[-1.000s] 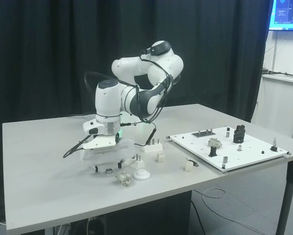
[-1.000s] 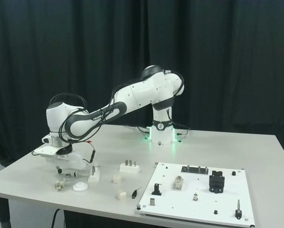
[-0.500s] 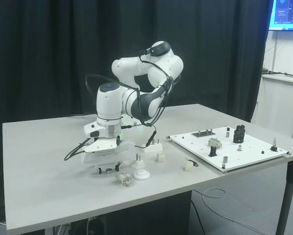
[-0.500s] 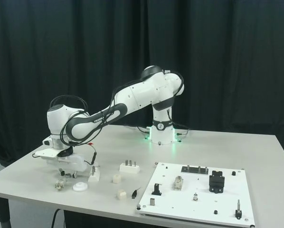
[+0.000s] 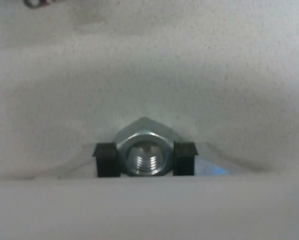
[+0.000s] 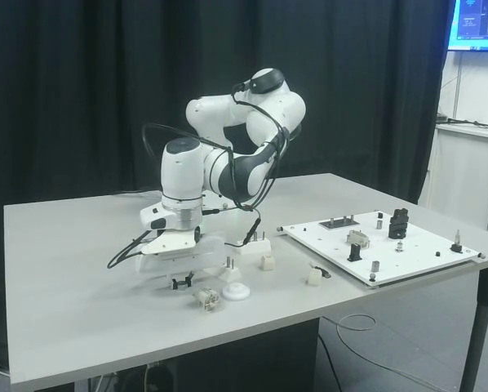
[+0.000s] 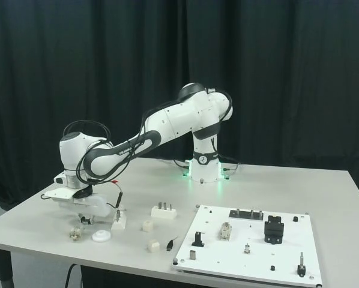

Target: Pick bolt 4.

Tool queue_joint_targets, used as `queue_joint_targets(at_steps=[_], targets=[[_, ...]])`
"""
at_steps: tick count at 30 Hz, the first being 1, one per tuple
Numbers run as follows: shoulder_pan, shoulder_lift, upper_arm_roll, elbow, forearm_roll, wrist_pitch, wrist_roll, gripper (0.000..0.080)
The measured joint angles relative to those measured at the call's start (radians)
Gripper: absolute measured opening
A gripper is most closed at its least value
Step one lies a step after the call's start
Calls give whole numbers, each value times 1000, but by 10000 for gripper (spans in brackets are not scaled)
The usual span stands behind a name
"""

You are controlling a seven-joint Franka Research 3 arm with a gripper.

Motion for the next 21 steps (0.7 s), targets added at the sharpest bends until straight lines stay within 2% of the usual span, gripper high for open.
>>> queue_joint_targets(at_steps=[13,21], targets=[[6,-13,-5,0,-18,-1,0,228],[20,-15,-46,-2,-21,-39,0,228]])
